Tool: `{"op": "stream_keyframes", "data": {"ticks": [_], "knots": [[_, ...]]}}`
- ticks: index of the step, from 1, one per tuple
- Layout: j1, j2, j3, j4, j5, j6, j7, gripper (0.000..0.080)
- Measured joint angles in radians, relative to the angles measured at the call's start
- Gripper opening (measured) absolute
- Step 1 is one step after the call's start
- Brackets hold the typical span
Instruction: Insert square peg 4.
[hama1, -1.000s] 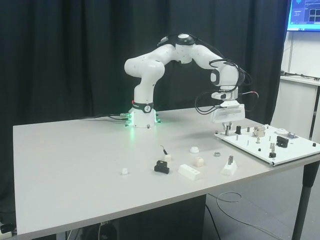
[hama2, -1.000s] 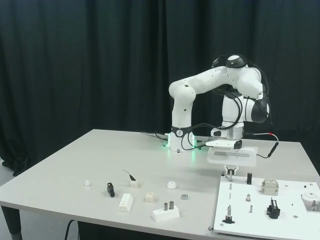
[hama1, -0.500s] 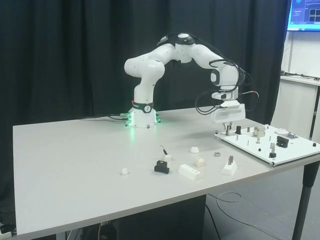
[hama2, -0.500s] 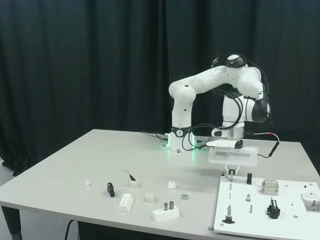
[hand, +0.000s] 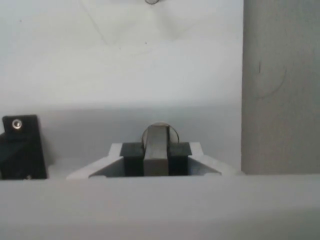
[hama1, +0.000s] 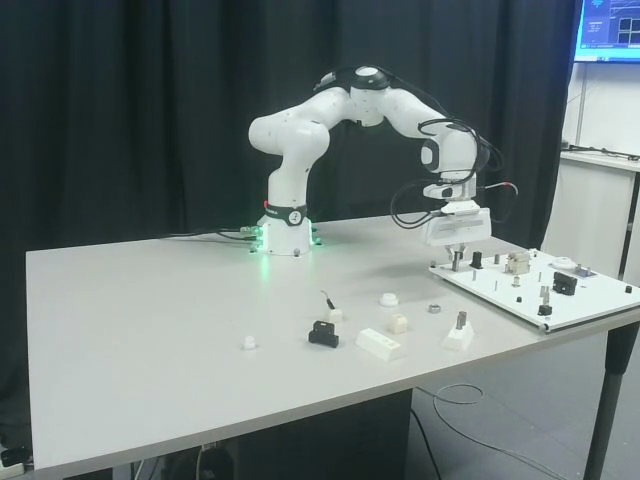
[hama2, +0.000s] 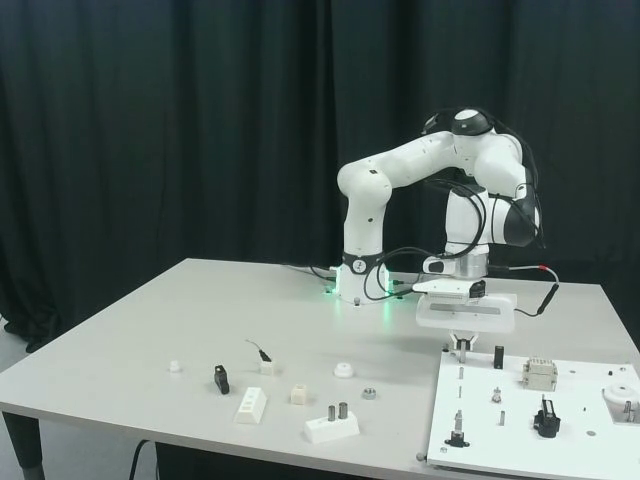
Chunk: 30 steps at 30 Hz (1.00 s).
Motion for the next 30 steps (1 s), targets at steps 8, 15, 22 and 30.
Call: {"op": "stream_keyframes", "data": {"ticks": [8,15,22,30], "knots": [[0.001,-0.001,0.0,-0.001,0.0,-0.001,0.0,0.0098],[0.005,-0.008,-0.001,-0.005,-0.002,-0.002,0.0,0.0098],[0.009,-0.016,-0.002,-0.012,-0.02,-0.002,0.0,0.0098],[0.01,-0.019,-0.002,-0.013,-0.023,-0.002,-0.002,0.0098]]}}
